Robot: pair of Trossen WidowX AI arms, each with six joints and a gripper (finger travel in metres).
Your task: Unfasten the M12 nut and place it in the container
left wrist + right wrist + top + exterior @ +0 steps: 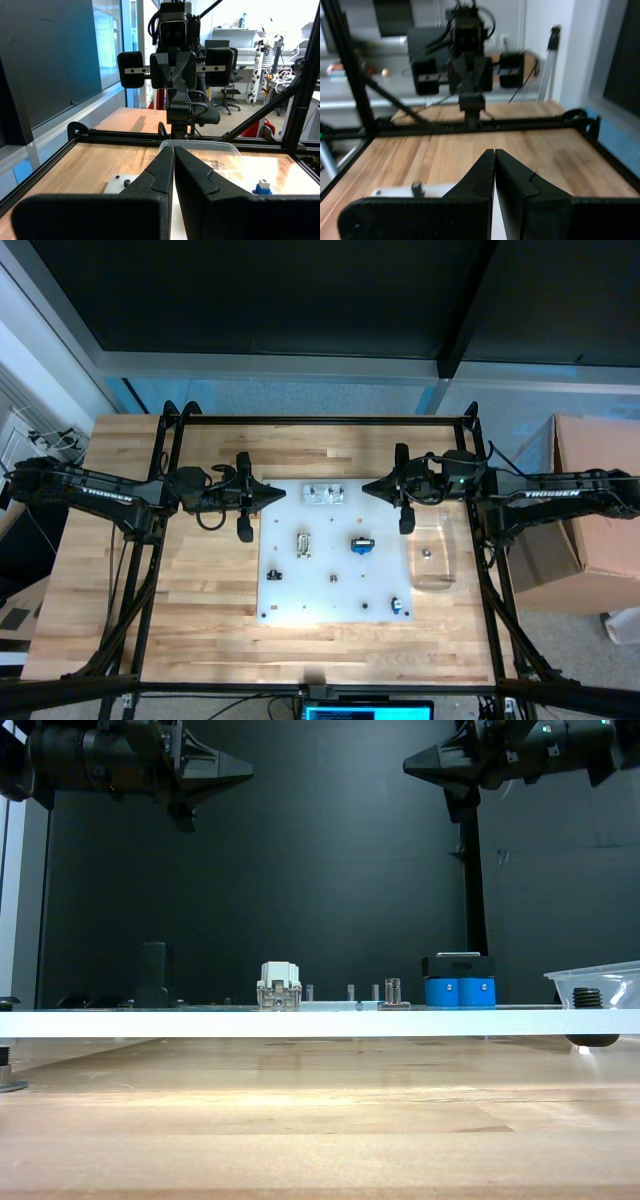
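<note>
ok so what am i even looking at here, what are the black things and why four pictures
These are two robot arms reaching in over a wooden table. One picture looks down from above, one looks level along the table top, and the other two come from a camera riding on each arm. The left pincer and the right pincer both hang high over the far end of the white board, shut, with nothing in them. The board carries small practice parts. The small silver nut lies free in the clear container beside the board, and its black ribbed stud stands bare.
</note>
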